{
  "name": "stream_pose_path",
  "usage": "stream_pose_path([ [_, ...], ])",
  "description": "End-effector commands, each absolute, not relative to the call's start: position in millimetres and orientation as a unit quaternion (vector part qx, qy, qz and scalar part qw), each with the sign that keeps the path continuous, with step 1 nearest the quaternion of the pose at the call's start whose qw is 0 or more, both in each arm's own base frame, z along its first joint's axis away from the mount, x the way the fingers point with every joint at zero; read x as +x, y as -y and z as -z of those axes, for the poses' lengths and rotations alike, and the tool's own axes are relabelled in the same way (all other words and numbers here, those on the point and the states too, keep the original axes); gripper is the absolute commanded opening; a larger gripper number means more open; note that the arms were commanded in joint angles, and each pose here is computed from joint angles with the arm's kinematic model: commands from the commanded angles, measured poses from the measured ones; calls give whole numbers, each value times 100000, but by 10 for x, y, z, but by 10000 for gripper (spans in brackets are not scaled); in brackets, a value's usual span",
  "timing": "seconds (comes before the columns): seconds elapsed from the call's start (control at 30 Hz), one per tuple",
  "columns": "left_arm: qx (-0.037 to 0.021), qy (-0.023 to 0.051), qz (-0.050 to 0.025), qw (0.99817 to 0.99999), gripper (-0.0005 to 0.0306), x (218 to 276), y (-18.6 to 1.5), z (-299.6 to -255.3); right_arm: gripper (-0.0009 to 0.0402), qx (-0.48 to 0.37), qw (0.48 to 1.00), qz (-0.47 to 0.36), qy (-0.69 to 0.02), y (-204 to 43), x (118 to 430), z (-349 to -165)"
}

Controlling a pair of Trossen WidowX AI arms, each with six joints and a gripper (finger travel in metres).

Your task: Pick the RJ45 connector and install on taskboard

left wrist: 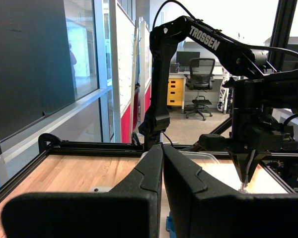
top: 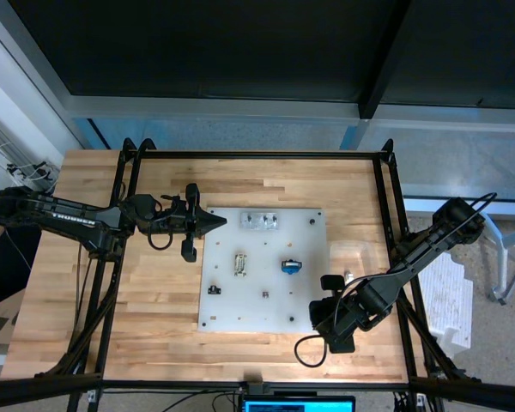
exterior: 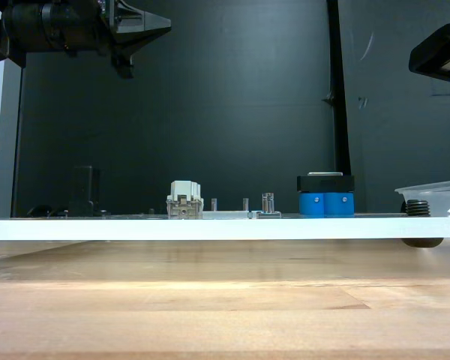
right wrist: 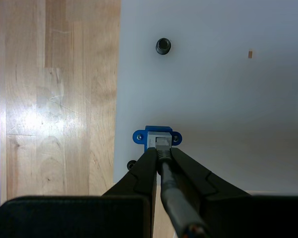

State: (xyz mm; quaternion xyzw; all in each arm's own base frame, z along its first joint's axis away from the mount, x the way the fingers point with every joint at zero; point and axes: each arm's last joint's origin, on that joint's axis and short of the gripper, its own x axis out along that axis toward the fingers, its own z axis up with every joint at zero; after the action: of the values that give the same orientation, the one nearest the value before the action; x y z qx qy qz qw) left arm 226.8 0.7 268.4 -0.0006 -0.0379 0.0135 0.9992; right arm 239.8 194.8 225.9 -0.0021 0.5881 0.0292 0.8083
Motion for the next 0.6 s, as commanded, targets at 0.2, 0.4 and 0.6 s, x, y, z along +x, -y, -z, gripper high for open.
stream_pose_path([
  [0.2,-61,3804,-1334,99919,0,2269,-7,-2685,0,-374,80712,-2785,-58972,-1944,2393,-2244],
  [0.4,-60,3804,-1353,99918,0,2268,-8,-2686,0,-163,80861,-2904,-58763,-1944,2393,-2211],
  [0.6,-61,3804,-1334,99919,0,2269,-7,-2685,0,-63,80955,-3034,-58626,-1942,2387,-2171],
])
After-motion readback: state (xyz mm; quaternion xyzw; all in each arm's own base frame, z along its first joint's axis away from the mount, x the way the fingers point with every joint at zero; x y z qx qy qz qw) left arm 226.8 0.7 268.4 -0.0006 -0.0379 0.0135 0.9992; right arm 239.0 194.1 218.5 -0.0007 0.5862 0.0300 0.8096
